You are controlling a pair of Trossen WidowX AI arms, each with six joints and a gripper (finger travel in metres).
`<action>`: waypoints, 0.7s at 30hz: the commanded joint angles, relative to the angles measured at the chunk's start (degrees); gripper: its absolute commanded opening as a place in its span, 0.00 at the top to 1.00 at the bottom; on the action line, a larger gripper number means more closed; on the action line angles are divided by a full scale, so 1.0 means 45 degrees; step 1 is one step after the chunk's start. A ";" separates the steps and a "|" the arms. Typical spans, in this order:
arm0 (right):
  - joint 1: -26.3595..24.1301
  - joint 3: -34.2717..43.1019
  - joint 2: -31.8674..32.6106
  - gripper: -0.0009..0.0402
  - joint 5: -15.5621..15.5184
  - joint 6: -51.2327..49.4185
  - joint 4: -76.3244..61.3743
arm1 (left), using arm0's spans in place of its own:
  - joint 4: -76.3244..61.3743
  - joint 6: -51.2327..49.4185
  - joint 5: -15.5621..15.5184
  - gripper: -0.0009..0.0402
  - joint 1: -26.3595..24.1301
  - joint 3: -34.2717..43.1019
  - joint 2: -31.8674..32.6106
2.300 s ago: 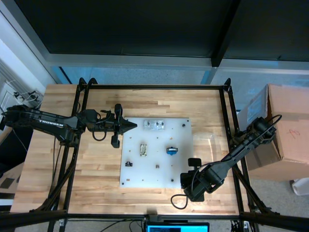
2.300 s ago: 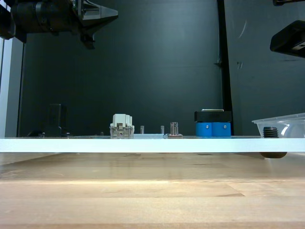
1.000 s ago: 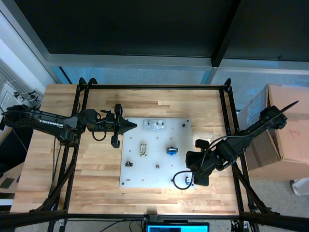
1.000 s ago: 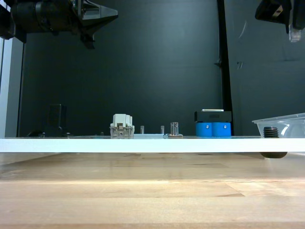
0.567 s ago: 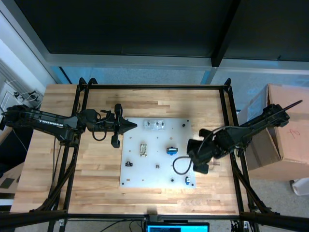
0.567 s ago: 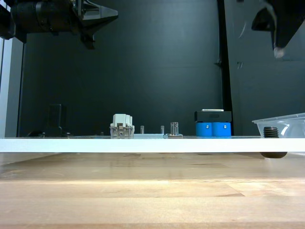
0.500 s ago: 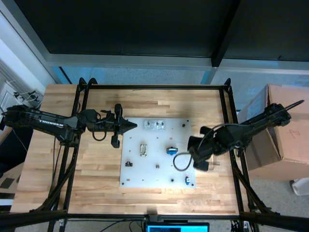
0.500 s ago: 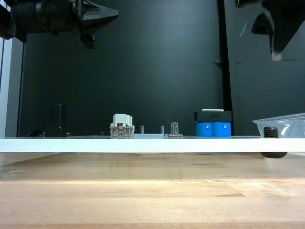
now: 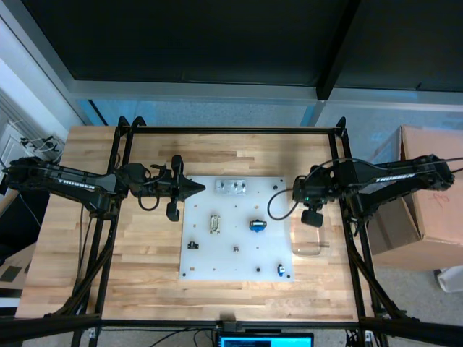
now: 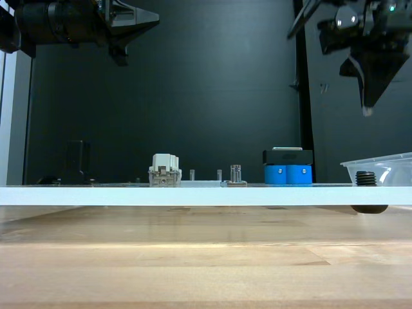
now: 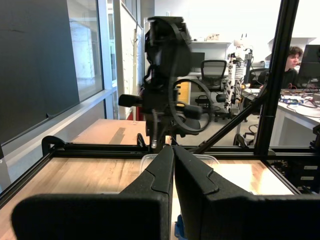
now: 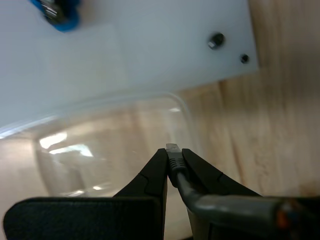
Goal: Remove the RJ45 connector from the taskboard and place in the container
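Observation:
The RJ45 connector (image 12: pixel 172 149), a small clear plug on a grey cable (image 12: pixel 225 206), is held clear of the white taskboard (image 9: pixel 231 242). My right gripper (image 12: pixel 173 156) is shut on it. In the low view the right gripper (image 10: pixel 367 106) points down, high above the clear container (image 10: pixel 380 168). From above, the right gripper (image 9: pixel 311 208) hangs over the far end of the container (image 9: pixel 312 249), with the cable looping over the board's right edge. My left gripper (image 9: pixel 198 187) is shut on nothing, raised over the board's back left edge; its fingers (image 11: pixel 187 175) touch.
On the board stand a grey-white connector block (image 9: pixel 214 223), a blue part (image 9: pixel 257 225), a small blue piece (image 9: pixel 281 270) near the front right corner and a clear block (image 9: pixel 232 188) at the back. A black frame (image 9: pixel 231 131) rings the table. A cardboard box (image 9: pixel 427 195) stands at the right.
My right gripper has swung from beyond the board's front right corner toward the back, carrying the connector and its cable to a spot over the container. The left arm has not moved.

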 commanded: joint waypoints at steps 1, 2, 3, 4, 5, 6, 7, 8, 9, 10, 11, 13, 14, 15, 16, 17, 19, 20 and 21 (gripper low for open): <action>-0.0937 -0.0262 -0.0141 0.98 -0.0005 -0.0991 0.0010 | 0.0000 0.0000 0.0005 0.98 0.0000 0.0000 0.0000; -0.1200 -0.0335 -0.0165 0.98 -0.0010 -0.1277 0.0015 | 0.0000 0.0000 0.0005 0.98 0.0005 0.0000 0.0005; -0.1452 -0.0423 -0.0199 0.98 -0.0010 -0.1569 0.0039 | 0.0000 0.0000 0.0005 0.98 0.0000 0.0000 0.0000; -0.1690 -0.0534 -0.0204 0.98 -0.0010 -0.1860 0.0097 | 0.0005 0.0000 0.0005 0.98 0.0005 0.0000 0.0005; -0.1923 -0.0661 -0.0223 0.98 -0.0005 -0.2123 0.0155 | 0.0000 0.0000 0.0005 0.98 0.0000 0.0000 0.0000; -0.2142 -0.0797 -0.0248 0.98 -0.0015 -0.2302 0.0214 | 0.0005 0.0000 0.0005 0.98 0.0005 0.0000 0.0000; -0.2375 -0.0937 -0.0277 0.98 -0.0015 -0.2531 0.0277 | 0.0000 0.0000 0.0005 0.98 0.0000 0.0000 0.0000; -0.2589 -0.1064 -0.0277 0.98 -0.0015 -0.2725 0.0321 | 0.0005 0.0000 0.0005 0.98 0.0000 0.0000 0.0005; -0.2798 -0.1180 -0.0296 0.98 -0.0015 -0.2890 0.0325 | 0.0005 0.0000 0.0005 0.98 0.0005 0.0000 0.0000; -0.2997 -0.1273 -0.0296 0.98 -0.0015 -0.3045 0.0340 | 0.0005 0.0000 0.0005 0.98 0.0000 0.0000 0.0000; -0.3172 -0.1360 -0.0296 0.97 -0.0015 -0.3186 0.0374 | 0.0000 0.0000 0.0005 0.98 0.0005 0.0000 0.0005; -0.3468 -0.1501 -0.0296 0.95 -0.0019 -0.3419 0.0471 | 0.0005 0.0000 0.0005 0.98 0.0005 0.0000 0.0005; -0.3604 -0.1564 -0.0296 0.94 -0.0029 -0.3521 0.0505 | 0.0005 0.0000 0.0005 0.98 0.0000 0.0000 0.0000; -0.3740 -0.1637 -0.0296 0.93 -0.0029 -0.3614 0.0534 | 0.0000 0.0000 0.0005 0.98 0.0000 0.0000 0.0000; -0.3891 -0.1705 -0.0296 0.91 -0.0039 -0.3750 0.0583 | 0.0000 0.0000 0.0005 0.98 0.0005 0.0000 0.0000; -0.4031 -0.1763 -0.0296 0.90 -0.0049 -0.3827 0.0607 | 0.0000 0.0000 0.0005 0.98 0.0000 0.0000 0.0005; -0.4255 -0.1826 -0.0296 0.88 -0.0049 -0.4002 0.0646 | 0.0000 0.0000 0.0005 0.98 0.0000 0.0000 0.0000; -0.4357 -0.1841 -0.0296 0.86 -0.0058 -0.4114 0.0661 | 0.0005 0.0000 0.0005 0.98 0.0000 0.0000 0.0000; -0.4415 -0.1841 -0.0296 0.85 -0.0131 -0.4143 0.0665 | 0.0000 0.0000 0.0005 0.98 0.0005 0.0000 0.0005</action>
